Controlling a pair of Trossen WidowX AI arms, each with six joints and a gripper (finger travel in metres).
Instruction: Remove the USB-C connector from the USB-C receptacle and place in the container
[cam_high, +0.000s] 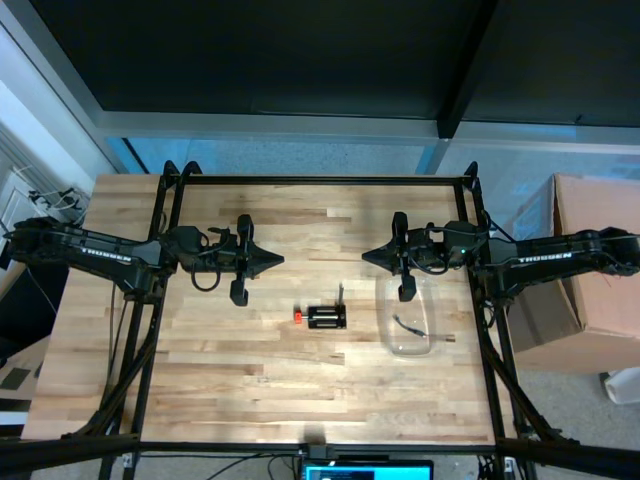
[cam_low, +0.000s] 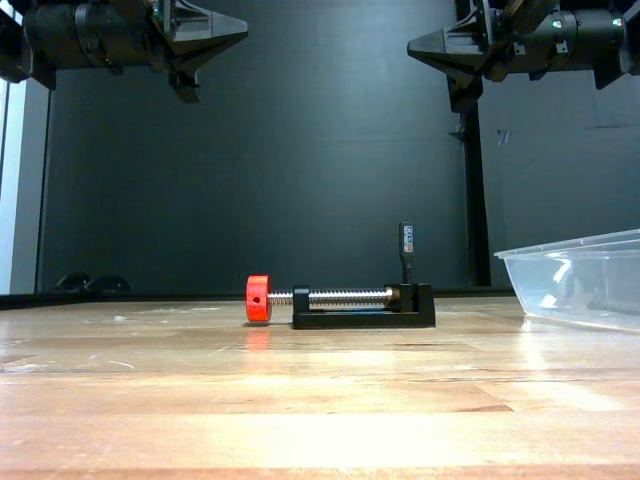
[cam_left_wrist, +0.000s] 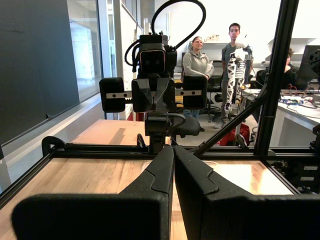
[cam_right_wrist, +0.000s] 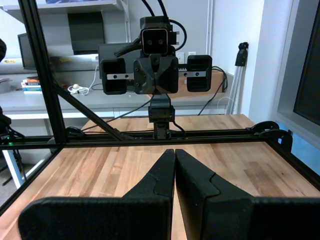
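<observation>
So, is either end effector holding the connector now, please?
No, the left end effector and right end effector both hover shut and empty above the table; a small cabled piece lies in the container.

The table (cam_high: 250, 390) is pale wood in jointed strips, smooth, with a soft sheen that mirrors what stands on it. The container (cam_low: 570, 262) is clear, glossy plastic. The clamp (cam_low: 365, 318) has a matt black body, a bright threaded metal screw (cam_low: 340, 297) and a red, plastic-looking knob (cam_low: 258, 298). The left end effector (cam_left_wrist: 173, 148) and right end effector (cam_right_wrist: 174, 151), raised above the table, are matt black plastic, faintly grainy.
</observation>
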